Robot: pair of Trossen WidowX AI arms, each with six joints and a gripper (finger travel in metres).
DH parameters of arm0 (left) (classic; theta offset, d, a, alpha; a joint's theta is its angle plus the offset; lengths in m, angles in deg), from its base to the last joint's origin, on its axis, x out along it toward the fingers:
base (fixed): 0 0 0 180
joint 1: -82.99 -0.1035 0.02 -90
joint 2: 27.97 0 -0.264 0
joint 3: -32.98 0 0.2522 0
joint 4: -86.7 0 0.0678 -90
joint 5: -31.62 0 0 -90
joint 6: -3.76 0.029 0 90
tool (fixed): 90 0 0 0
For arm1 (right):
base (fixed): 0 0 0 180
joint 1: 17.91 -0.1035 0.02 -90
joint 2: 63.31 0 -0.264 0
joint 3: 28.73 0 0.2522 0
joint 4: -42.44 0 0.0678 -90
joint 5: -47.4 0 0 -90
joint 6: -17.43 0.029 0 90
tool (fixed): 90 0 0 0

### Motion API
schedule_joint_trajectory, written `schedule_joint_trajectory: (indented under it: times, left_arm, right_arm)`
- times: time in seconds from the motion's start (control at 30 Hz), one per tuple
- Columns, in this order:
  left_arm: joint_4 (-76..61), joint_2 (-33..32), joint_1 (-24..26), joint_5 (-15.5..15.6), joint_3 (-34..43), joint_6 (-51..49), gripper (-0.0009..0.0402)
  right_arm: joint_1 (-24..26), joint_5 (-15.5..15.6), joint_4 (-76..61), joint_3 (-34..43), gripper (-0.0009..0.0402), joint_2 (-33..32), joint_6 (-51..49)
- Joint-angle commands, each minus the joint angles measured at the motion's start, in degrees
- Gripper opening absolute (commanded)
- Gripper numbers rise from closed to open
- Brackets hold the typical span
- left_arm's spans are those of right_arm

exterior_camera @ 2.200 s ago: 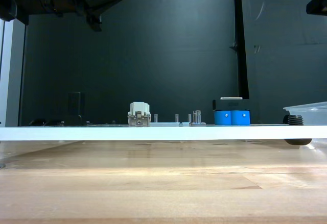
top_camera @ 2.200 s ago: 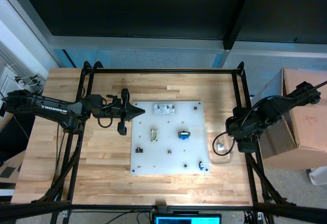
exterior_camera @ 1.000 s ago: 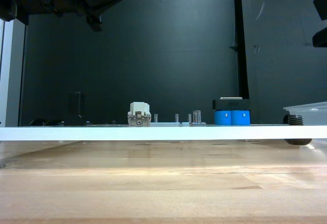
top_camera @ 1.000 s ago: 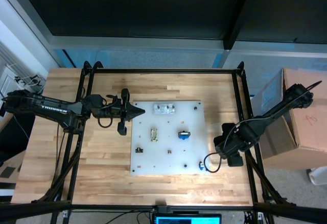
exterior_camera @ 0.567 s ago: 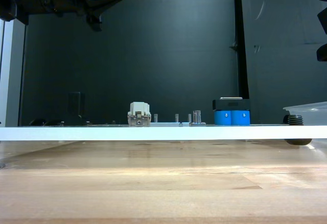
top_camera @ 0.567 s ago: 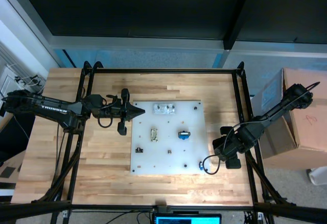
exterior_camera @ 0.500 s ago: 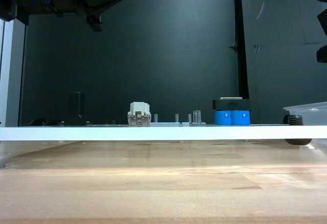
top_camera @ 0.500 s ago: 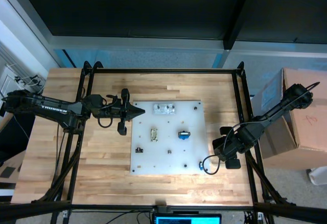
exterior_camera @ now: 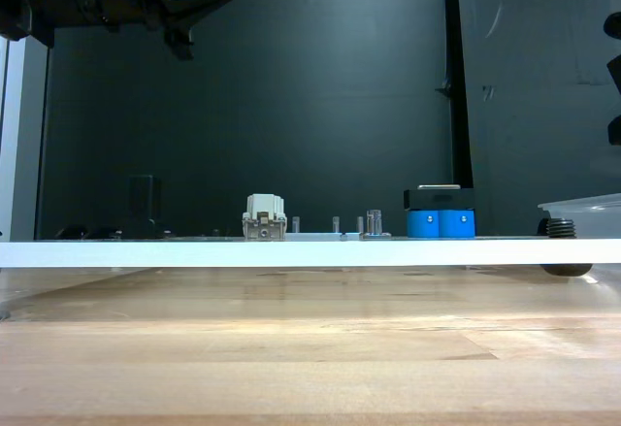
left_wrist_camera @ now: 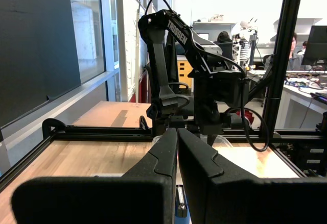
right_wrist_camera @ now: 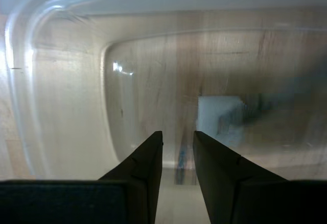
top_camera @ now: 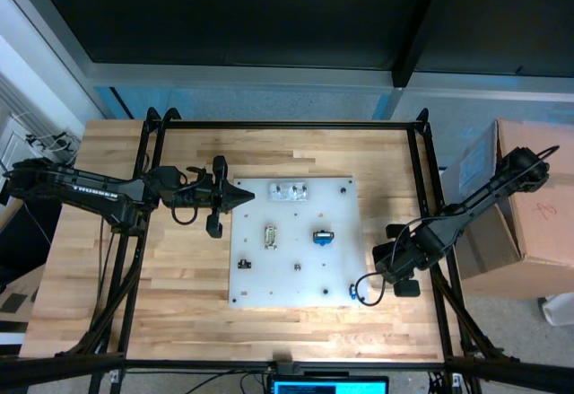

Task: Pick the RJ45 connector and install on the taskboard

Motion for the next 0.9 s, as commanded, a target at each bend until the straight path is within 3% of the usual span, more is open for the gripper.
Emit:
schedule_joint_trajectory:
  times: [0.03,0.17,0.6,0.9]
  left_arm:
    - [0.0,-0.02,-0.02,-0.02,0.0,0.0,0.0001]
    - [0.0,-0.02,0.0,-0.02,0.0,0.0,0.0001]
    - [0.0,-0.02,0.0,-0.02,0.0,0.0,0.0001]
    - [0.0,0.0,0.0,-0.02,0.0,0.0,0.0001]
  right_arm:
    - [-0.02,-0.02,-0.04,-0.28,0.0043,0.0,0.04]
    - [-0.13,-0.02,-0.04,-0.26,-0.0004,0.0,0.07]
    - [-0.31,-0.04,-0.22,0.61,0.0,0.02,0.85]
    - [-0.35,-0.52,-5.73,6.34,0.0,0.02,0.92]
